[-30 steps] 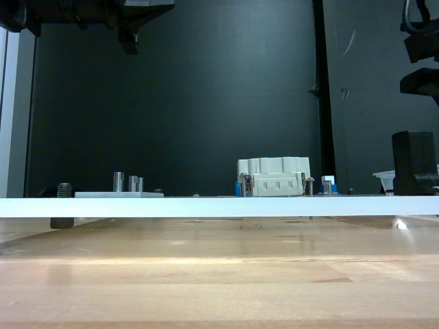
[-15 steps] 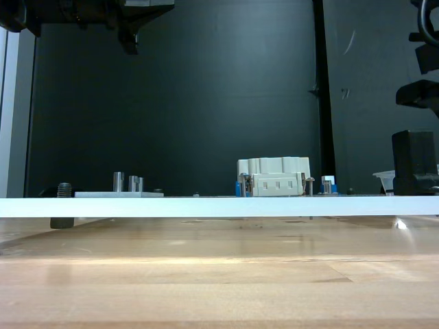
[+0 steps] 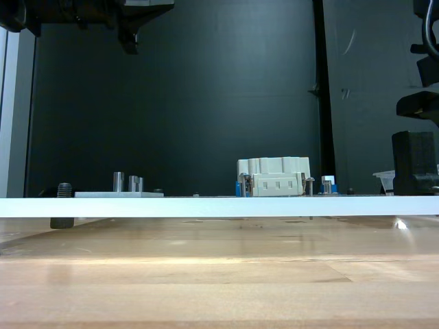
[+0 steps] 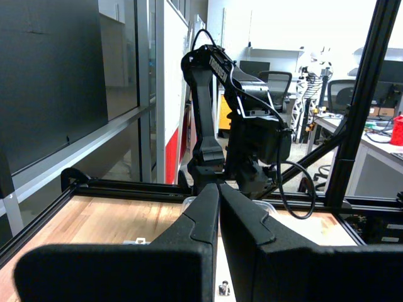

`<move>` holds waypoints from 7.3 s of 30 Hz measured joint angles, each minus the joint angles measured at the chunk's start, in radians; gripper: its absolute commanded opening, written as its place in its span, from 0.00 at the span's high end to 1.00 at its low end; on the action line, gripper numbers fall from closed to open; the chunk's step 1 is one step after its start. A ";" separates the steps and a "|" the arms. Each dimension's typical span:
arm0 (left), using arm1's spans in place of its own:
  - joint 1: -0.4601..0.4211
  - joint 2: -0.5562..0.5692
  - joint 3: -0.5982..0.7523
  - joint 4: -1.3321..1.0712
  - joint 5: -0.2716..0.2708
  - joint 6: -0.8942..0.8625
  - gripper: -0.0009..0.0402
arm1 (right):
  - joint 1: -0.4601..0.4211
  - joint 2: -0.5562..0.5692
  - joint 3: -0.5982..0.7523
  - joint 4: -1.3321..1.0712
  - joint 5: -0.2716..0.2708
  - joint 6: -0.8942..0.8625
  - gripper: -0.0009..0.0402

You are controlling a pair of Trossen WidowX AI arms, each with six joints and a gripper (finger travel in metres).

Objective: Pick the 16mm bar and install on taskboard

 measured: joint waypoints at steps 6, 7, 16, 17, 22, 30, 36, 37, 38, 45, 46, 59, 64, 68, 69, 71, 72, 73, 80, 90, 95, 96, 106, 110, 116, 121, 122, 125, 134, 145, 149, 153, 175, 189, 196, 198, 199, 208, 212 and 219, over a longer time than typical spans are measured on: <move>0.000 0.000 0.000 0.000 0.000 0.000 0.98 | 0.002 0.023 0.000 0.026 0.000 0.027 0.41; 0.000 0.000 0.000 0.000 0.000 0.000 0.98 | 0.002 0.025 0.000 0.034 0.000 0.046 0.42; 0.000 0.000 0.000 0.000 0.000 0.000 0.98 | 0.005 0.033 -0.055 0.135 0.008 0.141 0.44; 0.000 0.000 0.000 0.000 0.000 0.000 0.98 | 0.005 0.033 -0.060 0.143 0.008 0.147 0.44; 0.000 0.000 0.000 0.000 0.000 0.000 0.98 | 0.005 0.034 -0.068 0.148 0.008 0.153 0.47; 0.000 0.000 0.000 0.000 0.000 0.000 0.98 | 0.005 0.034 -0.075 0.147 0.008 0.172 0.50; 0.000 0.000 0.000 0.000 0.000 0.000 0.98 | 0.005 0.034 -0.080 0.145 0.008 0.185 0.52; 0.000 0.000 0.000 0.000 0.000 0.000 0.98 | 0.005 0.034 -0.081 0.145 0.008 0.185 0.53; 0.000 0.000 0.000 0.000 0.000 0.000 0.98 | 0.005 0.034 -0.082 0.145 0.008 0.185 0.53; 0.000 0.000 0.000 0.000 0.000 0.000 0.98 | 0.004 0.034 -0.086 0.153 0.008 0.185 0.55; 0.000 0.000 0.000 0.000 0.000 0.000 0.98 | 0.004 0.034 -0.086 0.154 0.008 0.185 0.56; 0.000 0.000 0.000 0.000 0.000 0.000 0.98 | 0.002 0.034 -0.090 0.157 0.009 0.210 0.64; 0.000 0.000 0.000 0.000 0.000 0.000 0.98 | 0.002 0.034 -0.091 0.157 0.009 0.210 0.68; 0.000 0.000 0.000 0.000 0.000 0.000 0.98 | 0.002 0.034 -0.091 0.161 0.009 0.210 0.70; 0.000 0.000 0.000 0.000 0.000 0.000 0.98 | 0.002 0.034 -0.091 0.163 0.009 0.210 0.70; 0.000 0.000 0.000 0.000 0.000 0.000 0.98 | 0.002 0.034 -0.091 0.164 0.009 0.210 0.71; 0.000 0.000 0.000 0.000 0.000 0.000 0.98 | 0.002 0.034 -0.091 0.164 0.009 0.210 0.72; 0.000 0.000 0.000 0.000 0.000 0.000 0.98 | 0.002 0.034 -0.091 0.164 0.009 0.210 0.72; 0.000 0.000 0.000 0.000 0.000 0.000 0.98 | 0.002 0.034 -0.090 0.163 0.009 0.210 0.80; 0.000 0.000 0.000 0.000 0.000 0.000 0.98 | 0.002 0.034 -0.090 0.159 0.009 0.207 0.97; 0.000 0.000 0.000 0.000 0.000 0.000 0.98 | 0.002 0.034 -0.090 0.159 0.009 0.207 0.96; 0.000 0.000 0.000 0.000 0.000 0.000 0.98 | 0.002 0.034 -0.090 0.159 0.009 0.207 0.96; 0.000 0.000 0.000 0.000 0.000 0.000 0.98 | 0.002 0.033 -0.025 0.111 0.008 0.207 0.96; 0.000 0.000 0.000 0.000 0.000 0.000 0.98 | 0.002 0.032 0.029 0.059 0.003 0.207 0.96; 0.000 0.000 0.000 0.000 0.000 0.000 0.98 | 0.002 0.032 0.130 -0.044 0.000 0.207 0.96; 0.000 0.000 0.000 0.000 0.000 0.000 0.98 | 0.002 0.032 0.185 -0.067 0.000 0.202 0.96; 0.000 0.000 0.000 0.000 0.000 0.000 0.98 | 0.002 0.032 0.190 -0.067 0.000 0.201 0.96; 0.000 0.000 0.000 0.000 0.000 0.000 0.98 | 0.002 0.032 0.200 -0.068 0.000 0.200 0.96; 0.000 0.000 0.000 0.000 0.000 0.000 0.98 | 0.012 0.033 0.239 -0.092 -0.003 0.205 0.96; 0.000 0.000 0.000 -0.001 0.000 0.000 0.98 | 0.056 0.154 0.342 -0.128 0.002 0.120 0.96; 0.000 0.000 0.000 -0.002 0.000 0.000 0.98 | 0.075 0.213 0.384 -0.128 0.000 0.148 0.96; 0.000 0.000 0.000 -0.003 0.000 0.000 0.98 | 0.091 0.271 0.427 -0.127 0.001 0.182 0.96; 0.000 0.000 0.000 -0.005 0.000 0.000 0.98 | 0.185 0.475 0.565 -0.063 0.001 0.341 0.96; 0.000 0.000 0.000 -0.005 0.000 0.000 0.98 | 0.208 0.539 0.592 -0.027 0.001 0.391 0.96; 0.000 0.000 0.000 -0.005 0.000 0.000 0.98 | 0.211 0.566 0.591 -0.007 0.008 0.401 0.96; 0.000 0.000 0.000 -0.005 0.000 0.000 0.98 | 0.211 0.572 0.590 -0.005 0.008 0.402 0.96; 0.000 0.000 0.000 -0.005 0.000 0.000 0.98 | 0.211 0.574 0.589 -0.002 0.008 0.402 0.96; 0.000 0.000 0.000 -0.005 0.000 0.000 0.98 | 0.214 0.586 0.557 0.045 0.008 0.417 0.96; 0.000 0.000 0.000 -0.005 0.000 0.000 0.98 | 0.214 0.586 0.555 0.049 0.009 0.420 0.96; 0.000 0.000 0.000 -0.005 0.000 0.000 0.98 | 0.214 0.586 0.548 0.056 0.012 0.420 0.96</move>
